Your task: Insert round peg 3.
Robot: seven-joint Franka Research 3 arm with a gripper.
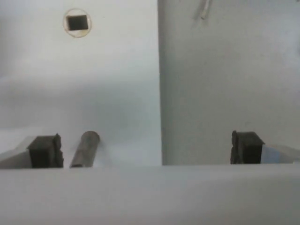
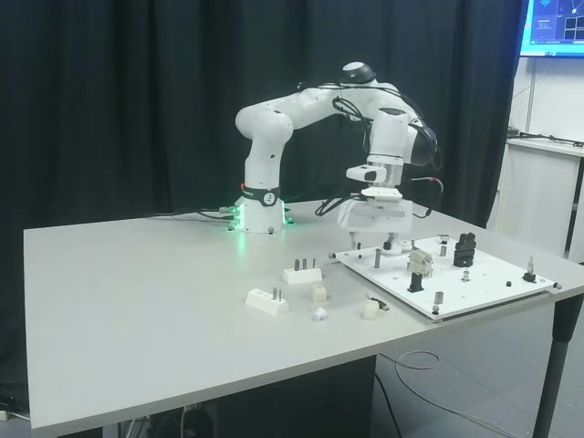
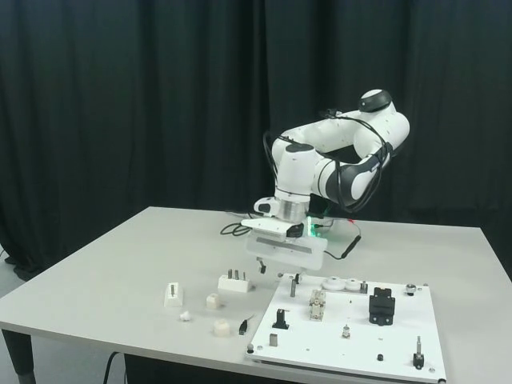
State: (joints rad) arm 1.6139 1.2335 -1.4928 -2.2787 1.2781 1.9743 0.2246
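Observation:
My gripper (image 1: 145,150) is open wide, hanging just above the near-arm corner of the white peg board (image 2: 484,283). A grey round peg (image 1: 85,149) stands upright between the fingers, close to one black fingertip (image 1: 44,151) and far from the other; neither touches it. In the first room view the gripper (image 2: 376,239) sits right over that peg (image 2: 377,256). In the second room view the gripper (image 3: 280,268) is above the peg (image 3: 293,288) at the edge of the board (image 3: 400,344). A square hole (image 1: 77,22) shows in the board further off.
Two white holder blocks with pegs (image 2: 303,272) (image 2: 267,299) and small white pieces (image 2: 319,293) (image 2: 371,309) lie on the grey table beside the board. Black fixtures (image 2: 464,250) (image 3: 381,306) and short posts stand on the board.

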